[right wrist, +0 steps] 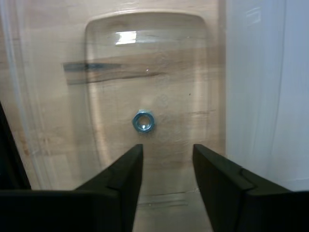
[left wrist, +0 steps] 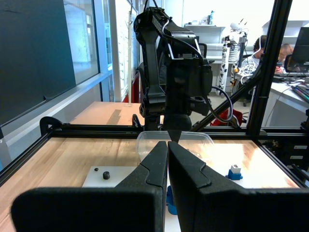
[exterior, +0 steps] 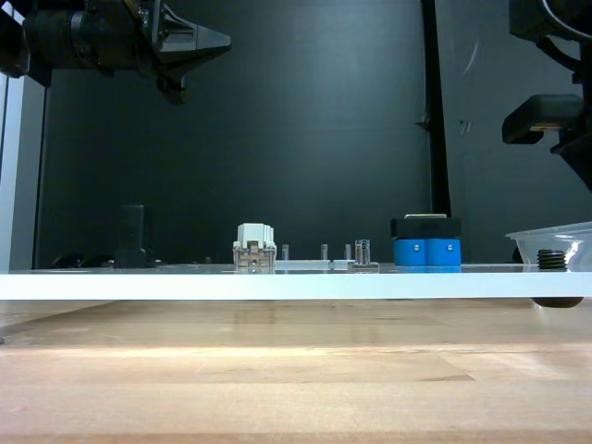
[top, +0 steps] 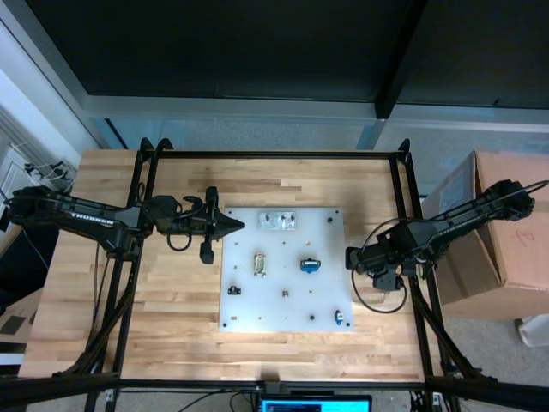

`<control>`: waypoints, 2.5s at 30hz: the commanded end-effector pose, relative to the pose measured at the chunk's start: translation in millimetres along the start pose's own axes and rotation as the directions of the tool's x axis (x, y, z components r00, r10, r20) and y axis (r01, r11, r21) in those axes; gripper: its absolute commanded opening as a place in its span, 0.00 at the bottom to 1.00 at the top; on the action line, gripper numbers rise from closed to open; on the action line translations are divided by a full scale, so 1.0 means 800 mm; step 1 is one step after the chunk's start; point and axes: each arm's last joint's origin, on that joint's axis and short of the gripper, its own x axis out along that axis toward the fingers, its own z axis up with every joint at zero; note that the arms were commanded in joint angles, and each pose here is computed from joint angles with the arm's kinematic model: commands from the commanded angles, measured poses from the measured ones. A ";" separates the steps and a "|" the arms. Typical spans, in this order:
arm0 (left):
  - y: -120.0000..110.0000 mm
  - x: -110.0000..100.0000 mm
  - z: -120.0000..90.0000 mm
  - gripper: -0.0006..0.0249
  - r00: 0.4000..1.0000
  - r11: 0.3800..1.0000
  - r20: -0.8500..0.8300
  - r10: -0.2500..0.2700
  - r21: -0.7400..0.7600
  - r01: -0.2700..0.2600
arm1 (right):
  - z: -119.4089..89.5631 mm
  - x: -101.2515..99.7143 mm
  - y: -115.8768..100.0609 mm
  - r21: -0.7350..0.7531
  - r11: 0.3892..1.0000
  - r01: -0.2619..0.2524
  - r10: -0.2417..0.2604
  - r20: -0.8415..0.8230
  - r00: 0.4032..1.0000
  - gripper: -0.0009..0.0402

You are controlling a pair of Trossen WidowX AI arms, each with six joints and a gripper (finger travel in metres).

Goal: Pick the M12 nut and place it on its threads and fasten

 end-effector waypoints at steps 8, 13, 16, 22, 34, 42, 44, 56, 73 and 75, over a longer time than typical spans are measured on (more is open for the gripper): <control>0.000 0.000 0.000 0.02 1.000 1.000 0.001 0.000 0.000 0.000 | 0.000 0.008 0.001 0.088 0.996 0.006 -0.007 0.003 1.000 0.58; 0.000 0.000 0.000 0.02 1.000 1.000 0.001 0.000 0.000 0.000 | -0.001 0.010 0.001 0.302 0.953 0.004 -0.005 0.002 1.000 0.57; 0.000 0.000 0.000 0.02 1.000 1.000 0.001 0.000 0.000 0.000 | -0.002 0.017 0.004 0.381 0.925 0.002 -0.003 0.001 1.000 0.55; 0.000 0.000 0.000 0.02 1.000 1.000 0.001 0.000 0.000 0.000 | -0.004 0.036 0.009 0.410 0.912 0.009 -0.013 0.006 1.000 0.51; 0.000 0.000 0.000 0.02 1.000 1.000 0.001 0.000 0.000 0.000 | -0.004 0.062 0.010 0.521 0.853 -0.007 0.012 -0.006 1.000 0.50; 0.000 0.000 0.000 0.02 1.000 1.000 0.001 0.000 0.000 0.000 | -0.006 0.074 0.014 0.523 0.852 -0.009 0.015 -0.007 1.000 0.50; 0.000 0.000 0.000 0.02 1.000 1.000 0.001 0.000 0.000 0.000 | -0.006 0.075 0.015 0.523 0.852 -0.013 0.019 -0.008 1.000 0.50; 0.000 0.000 0.000 0.02 1.000 1.000 0.001 0.000 0.000 0.000 | -0.005 0.076 0.015 0.521 0.853 -0.014 0.014 0.004 1.000 0.40; 0.000 0.000 0.000 0.02 1.000 1.000 0.001 0.000 0.000 0.000 | -0.003 0.071 0.012 0.516 0.857 -0.008 0.004 0.009 1.000 0.04; 0.000 0.000 0.000 0.02 1.000 1.000 0.001 0.000 0.000 0.000 | -0.003 0.066 0.010 0.515 0.857 -0.007 0.003 0.008 1.000 0.02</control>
